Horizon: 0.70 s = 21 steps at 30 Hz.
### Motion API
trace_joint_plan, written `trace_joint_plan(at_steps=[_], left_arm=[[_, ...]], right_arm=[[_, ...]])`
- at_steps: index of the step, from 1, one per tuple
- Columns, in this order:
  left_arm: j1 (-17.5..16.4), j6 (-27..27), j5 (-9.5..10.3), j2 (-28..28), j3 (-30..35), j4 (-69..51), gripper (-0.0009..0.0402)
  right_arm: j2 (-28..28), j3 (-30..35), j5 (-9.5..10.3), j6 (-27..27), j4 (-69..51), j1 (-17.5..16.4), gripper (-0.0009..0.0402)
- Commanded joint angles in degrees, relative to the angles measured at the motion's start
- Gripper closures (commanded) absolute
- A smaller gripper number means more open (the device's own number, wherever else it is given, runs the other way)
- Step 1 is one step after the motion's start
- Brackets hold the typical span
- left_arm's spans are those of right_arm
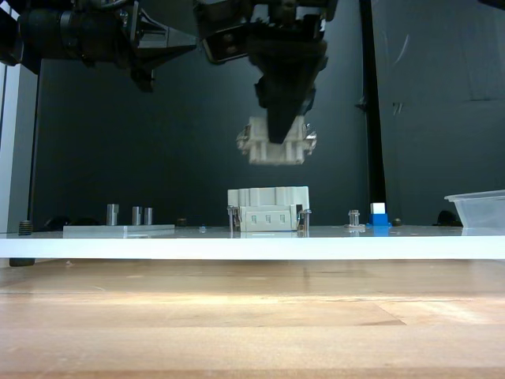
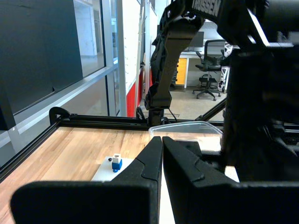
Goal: Remove the HAN10-E connector and place it in the container
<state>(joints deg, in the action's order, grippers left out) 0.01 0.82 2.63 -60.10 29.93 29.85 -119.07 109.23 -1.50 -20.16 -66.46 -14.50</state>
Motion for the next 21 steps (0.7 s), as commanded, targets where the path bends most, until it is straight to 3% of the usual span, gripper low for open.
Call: trace_joint_plan(at_steps=[1, 11, 21], left_arm=[[-0.02, -0.02, -0.02, 0.00, 0.02, 0.02, 0.0393], [-0.02, -0.02, -0.02, 0.00, 0.02, 0.00, 0.0393], [-0.02, -0.02, 0.00, 0.00, 0.02, 0.00, 0.0393]], right_arm=[[2.62, -3.39, -0.46, 0.04, 0.96, -0.04, 0.0381], [13.77, -17.59, -0.55, -0.74, 4.90, -0.37, 0.0381], [25.75, -31.65, -0.61, -5.62, 7.63, -1.77, 0.0381]])
